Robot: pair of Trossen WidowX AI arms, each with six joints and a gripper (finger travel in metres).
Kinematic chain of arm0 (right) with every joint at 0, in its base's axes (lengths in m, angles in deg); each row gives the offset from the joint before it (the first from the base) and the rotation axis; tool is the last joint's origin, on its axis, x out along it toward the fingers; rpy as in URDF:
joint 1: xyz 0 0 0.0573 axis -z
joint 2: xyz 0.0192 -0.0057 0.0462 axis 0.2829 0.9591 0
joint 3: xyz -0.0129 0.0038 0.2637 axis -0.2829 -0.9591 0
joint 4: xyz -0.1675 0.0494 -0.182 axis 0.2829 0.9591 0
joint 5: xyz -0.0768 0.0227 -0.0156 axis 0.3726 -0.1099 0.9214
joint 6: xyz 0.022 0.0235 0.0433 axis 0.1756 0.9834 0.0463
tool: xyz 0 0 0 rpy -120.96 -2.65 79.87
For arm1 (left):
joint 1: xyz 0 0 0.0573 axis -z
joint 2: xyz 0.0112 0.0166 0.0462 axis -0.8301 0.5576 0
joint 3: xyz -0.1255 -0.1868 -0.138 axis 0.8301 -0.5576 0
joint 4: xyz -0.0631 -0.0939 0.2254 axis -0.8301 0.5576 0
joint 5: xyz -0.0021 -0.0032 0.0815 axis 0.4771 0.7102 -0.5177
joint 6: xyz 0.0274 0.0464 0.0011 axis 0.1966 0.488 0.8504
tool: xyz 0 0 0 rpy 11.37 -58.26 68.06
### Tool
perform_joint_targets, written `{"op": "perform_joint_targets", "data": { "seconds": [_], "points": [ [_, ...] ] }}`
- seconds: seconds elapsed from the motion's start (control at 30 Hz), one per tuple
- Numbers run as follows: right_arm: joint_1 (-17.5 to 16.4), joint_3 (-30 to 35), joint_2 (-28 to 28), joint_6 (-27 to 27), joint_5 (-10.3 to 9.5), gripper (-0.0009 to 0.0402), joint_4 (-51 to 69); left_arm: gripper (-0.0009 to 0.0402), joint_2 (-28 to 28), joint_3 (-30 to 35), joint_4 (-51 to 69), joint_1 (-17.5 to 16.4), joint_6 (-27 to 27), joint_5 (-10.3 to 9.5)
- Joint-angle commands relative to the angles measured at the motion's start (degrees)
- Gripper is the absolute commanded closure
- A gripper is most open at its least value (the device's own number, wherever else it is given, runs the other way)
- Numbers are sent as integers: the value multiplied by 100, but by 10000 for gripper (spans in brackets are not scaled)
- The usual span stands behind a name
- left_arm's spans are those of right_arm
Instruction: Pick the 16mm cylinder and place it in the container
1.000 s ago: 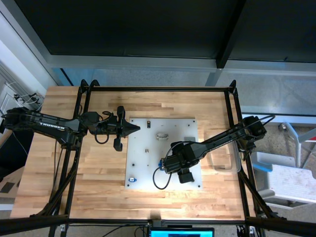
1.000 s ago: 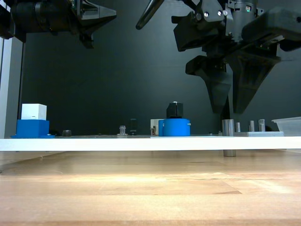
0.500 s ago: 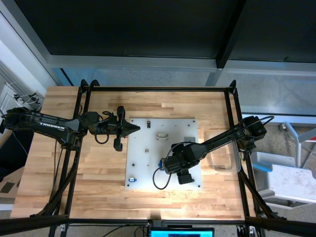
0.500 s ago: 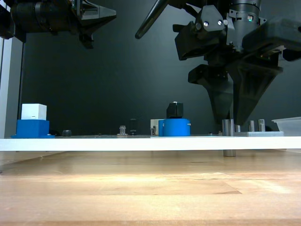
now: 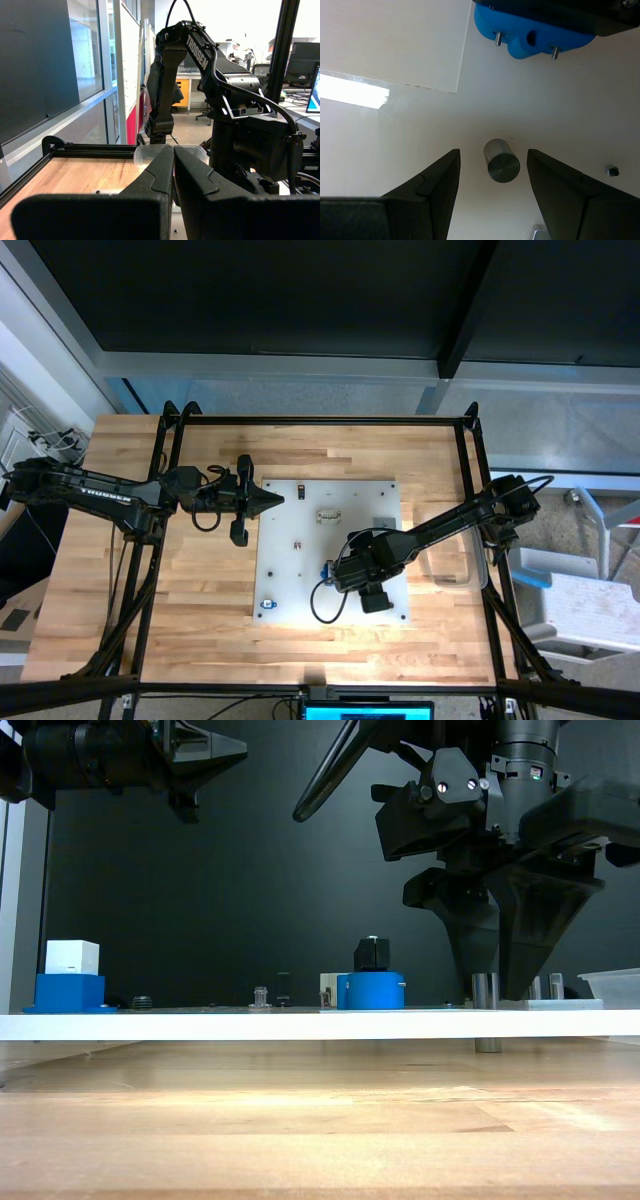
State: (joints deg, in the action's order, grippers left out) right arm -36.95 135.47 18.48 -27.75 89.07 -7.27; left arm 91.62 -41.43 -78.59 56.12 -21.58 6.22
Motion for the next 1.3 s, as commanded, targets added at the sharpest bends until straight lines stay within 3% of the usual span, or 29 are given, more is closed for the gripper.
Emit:
{"op": "perform_joint_targets", "data": {
  "seconds": [0.03, 0.77, 1.3],
  "points": [
    [2, 2, 0, -7, 7, 214, -7, 393, 0, 2, -2, 0, 0, 0],
    [59, 28, -2, -2, 7, 350, 37, 393, 0, 2, -2, 0, 0, 0],
    [76, 28, -227, -7, 9, 368, 184, 393, 0, 2, -2, 0, 0, 0]
  ]
}}
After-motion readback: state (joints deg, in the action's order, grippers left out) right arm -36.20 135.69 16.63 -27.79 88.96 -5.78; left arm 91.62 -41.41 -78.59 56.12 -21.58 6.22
